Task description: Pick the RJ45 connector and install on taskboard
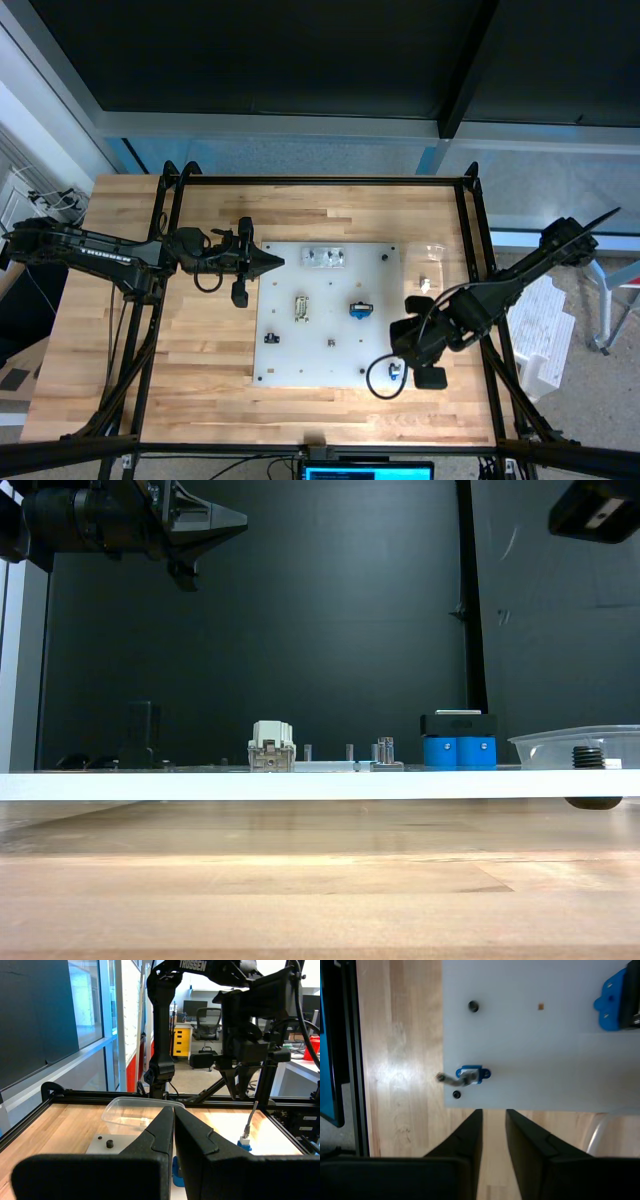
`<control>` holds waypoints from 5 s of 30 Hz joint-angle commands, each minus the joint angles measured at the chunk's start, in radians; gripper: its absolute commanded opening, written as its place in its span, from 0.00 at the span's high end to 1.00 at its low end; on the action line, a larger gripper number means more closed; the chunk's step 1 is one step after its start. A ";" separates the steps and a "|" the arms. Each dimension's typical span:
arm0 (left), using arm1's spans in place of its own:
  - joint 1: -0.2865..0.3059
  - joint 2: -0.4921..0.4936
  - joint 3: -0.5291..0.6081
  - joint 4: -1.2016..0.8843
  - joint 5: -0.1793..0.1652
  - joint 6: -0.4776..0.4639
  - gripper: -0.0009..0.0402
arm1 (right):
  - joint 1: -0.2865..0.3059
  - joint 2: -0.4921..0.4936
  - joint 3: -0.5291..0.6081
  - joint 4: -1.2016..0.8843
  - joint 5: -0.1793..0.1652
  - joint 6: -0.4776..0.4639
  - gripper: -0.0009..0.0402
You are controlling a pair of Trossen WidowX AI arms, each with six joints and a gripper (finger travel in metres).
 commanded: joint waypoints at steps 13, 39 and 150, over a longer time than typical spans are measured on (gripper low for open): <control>0.000 0.000 0.000 0.000 0.000 0.000 0.98 | -0.254 -0.118 -0.015 0.027 0.052 -0.259 0.98; 0.000 0.000 0.000 0.000 0.000 0.000 0.98 | -0.594 -0.256 -0.170 0.691 0.013 -0.606 0.98; 0.000 0.000 0.000 0.000 0.000 0.000 0.98 | -0.601 -0.420 -0.738 1.571 -0.055 -0.492 0.98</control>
